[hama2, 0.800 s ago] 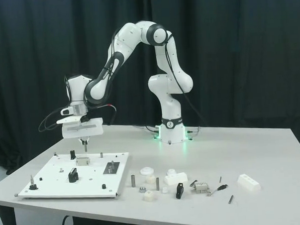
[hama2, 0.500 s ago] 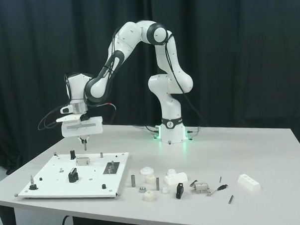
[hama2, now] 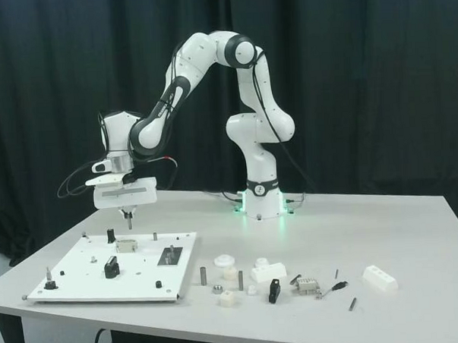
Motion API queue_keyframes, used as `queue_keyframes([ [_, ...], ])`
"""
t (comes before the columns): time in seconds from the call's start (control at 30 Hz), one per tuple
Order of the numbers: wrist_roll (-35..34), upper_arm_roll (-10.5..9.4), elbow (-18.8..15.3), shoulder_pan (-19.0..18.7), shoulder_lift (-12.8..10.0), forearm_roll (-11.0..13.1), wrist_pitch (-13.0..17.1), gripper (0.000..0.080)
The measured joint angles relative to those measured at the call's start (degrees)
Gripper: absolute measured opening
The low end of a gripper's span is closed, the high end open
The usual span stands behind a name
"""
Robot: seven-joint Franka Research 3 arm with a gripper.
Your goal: Place square peg 3.
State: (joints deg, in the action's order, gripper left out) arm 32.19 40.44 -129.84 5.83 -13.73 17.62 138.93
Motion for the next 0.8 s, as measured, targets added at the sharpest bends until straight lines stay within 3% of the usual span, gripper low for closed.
queue_keyframes([
  [0.43, -0.5, -0.02, 0.5, -0.7, 0.5, 0.0, 0.0, 0.0072],
  [0.8, -1.0, -0.2, 0.7, -2.6, 2.7, 0.0, -1.7, 0.0072],
])
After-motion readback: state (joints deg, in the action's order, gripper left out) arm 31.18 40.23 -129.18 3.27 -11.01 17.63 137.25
